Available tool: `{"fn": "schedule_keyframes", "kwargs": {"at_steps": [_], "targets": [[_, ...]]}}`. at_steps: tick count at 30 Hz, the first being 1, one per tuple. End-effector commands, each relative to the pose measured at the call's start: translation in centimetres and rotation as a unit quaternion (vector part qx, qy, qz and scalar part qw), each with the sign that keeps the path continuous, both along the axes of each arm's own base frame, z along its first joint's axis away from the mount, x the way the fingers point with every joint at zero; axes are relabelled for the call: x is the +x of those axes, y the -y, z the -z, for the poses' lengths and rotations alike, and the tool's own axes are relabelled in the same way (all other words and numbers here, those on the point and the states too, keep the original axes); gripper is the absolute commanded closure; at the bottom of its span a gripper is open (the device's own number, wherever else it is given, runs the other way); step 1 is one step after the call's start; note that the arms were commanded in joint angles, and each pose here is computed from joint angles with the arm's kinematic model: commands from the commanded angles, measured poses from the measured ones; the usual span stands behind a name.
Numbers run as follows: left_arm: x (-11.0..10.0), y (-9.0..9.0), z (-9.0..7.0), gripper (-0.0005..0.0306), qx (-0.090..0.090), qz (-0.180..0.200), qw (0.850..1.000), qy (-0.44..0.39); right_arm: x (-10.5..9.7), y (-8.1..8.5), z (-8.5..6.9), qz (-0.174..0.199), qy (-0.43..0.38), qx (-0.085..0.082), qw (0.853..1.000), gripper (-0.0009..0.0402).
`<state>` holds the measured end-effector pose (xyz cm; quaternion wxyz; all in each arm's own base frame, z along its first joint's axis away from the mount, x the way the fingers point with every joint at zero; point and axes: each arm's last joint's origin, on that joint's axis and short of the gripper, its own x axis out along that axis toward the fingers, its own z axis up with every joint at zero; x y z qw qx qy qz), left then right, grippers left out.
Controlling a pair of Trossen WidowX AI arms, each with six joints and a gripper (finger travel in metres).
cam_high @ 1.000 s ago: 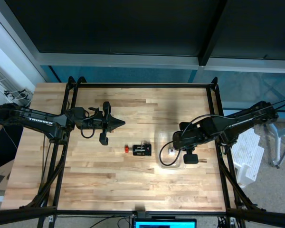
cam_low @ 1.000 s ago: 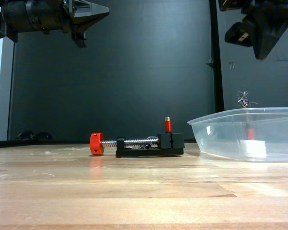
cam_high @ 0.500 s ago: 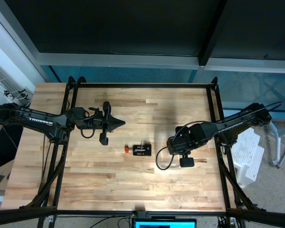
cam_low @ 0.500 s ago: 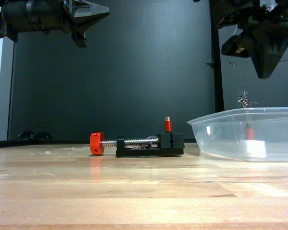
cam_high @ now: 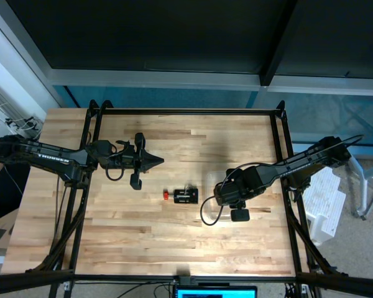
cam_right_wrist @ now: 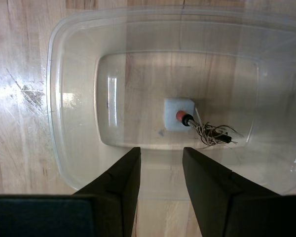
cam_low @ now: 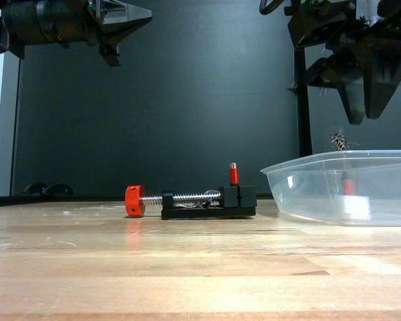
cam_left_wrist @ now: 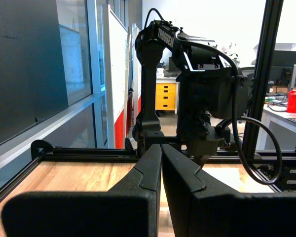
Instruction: Pick the rca connector and install on the hub
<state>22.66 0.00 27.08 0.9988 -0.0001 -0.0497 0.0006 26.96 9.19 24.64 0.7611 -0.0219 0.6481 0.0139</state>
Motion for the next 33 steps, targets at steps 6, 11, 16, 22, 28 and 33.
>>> {"fn": "schedule_keyframes", "kwargs": {"at_steps": [6, 11, 16, 22, 28, 33], "targets": [[0.0, 0.0, 0.0, 0.03, 0.0, 0.0, 1.0, 0.0, 0.6, -0.3, 1.3, -0.001, -0.021, -0.007, 1.0, 0.0246], [0.0, 0.0, 0.0, 0.03, 0.0, 0.0, 1.0, 0.0, 1.0, -0.6, 2.0, -0.003, -0.026, -0.009, 1.0, 0.0246], [0.0, 0.0, 0.0, 0.03, 0.0, 0.0, 1.0, 0.0, 1.1, -0.8, 2.1, -0.004, -0.017, -0.006, 1.0, 0.0246], [0.0, 0.0, 0.0, 0.03, 0.0, 0.0, 1.0, 0.0, 1.1, -0.8, 2.1, -0.002, -0.015, -0.005, 1.0, 0.0246], [0.0, 0.0, 0.0, 0.03, 0.0, 0.0, 1.0, 0.0, 1.2, -0.9, 2.6, 0.001, -0.012, -0.003, 1.0, 0.0246], [0.0, 0.0, 0.0, 0.03, 0.0, 0.0, 1.0, -0.001, 1.1, -0.9, 2.6, 0.001, -0.012, -0.003, 1.0, 0.0246]]}}
